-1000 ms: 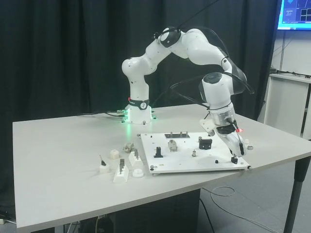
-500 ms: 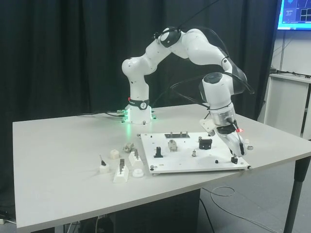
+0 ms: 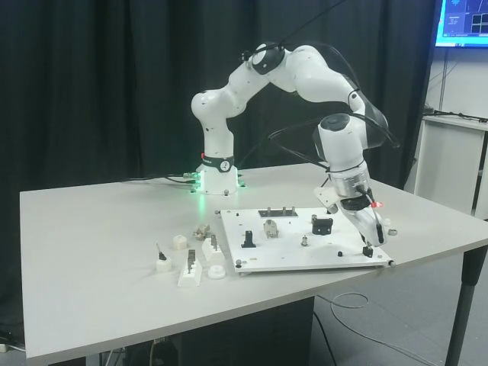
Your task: Insert Ethernet.
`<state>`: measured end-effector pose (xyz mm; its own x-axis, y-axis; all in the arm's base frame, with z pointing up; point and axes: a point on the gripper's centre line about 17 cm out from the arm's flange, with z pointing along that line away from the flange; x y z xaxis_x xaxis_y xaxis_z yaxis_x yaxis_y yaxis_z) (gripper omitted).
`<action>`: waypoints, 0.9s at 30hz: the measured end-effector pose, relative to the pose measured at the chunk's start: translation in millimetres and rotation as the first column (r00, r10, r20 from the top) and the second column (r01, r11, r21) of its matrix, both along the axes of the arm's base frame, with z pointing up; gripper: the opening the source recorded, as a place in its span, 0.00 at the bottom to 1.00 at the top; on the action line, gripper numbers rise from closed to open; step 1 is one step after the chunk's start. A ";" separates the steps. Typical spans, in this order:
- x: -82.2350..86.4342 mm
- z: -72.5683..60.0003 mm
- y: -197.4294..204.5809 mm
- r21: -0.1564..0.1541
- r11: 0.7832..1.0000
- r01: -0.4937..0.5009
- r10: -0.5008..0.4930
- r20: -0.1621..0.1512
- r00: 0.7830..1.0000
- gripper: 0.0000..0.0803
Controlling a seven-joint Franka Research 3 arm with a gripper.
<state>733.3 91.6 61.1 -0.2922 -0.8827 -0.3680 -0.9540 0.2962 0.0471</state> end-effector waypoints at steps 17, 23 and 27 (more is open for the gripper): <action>0.2 -1.0 -1.7 -0.013 1.000 -0.005 0.005 0.001 1.000 0.12; 0.3 -1.7 -2.1 -0.020 1.000 -0.008 0.008 0.002 1.000 0.12; 0.4 -2.2 -1.8 -0.024 1.000 -0.010 0.010 0.003 1.000 0.12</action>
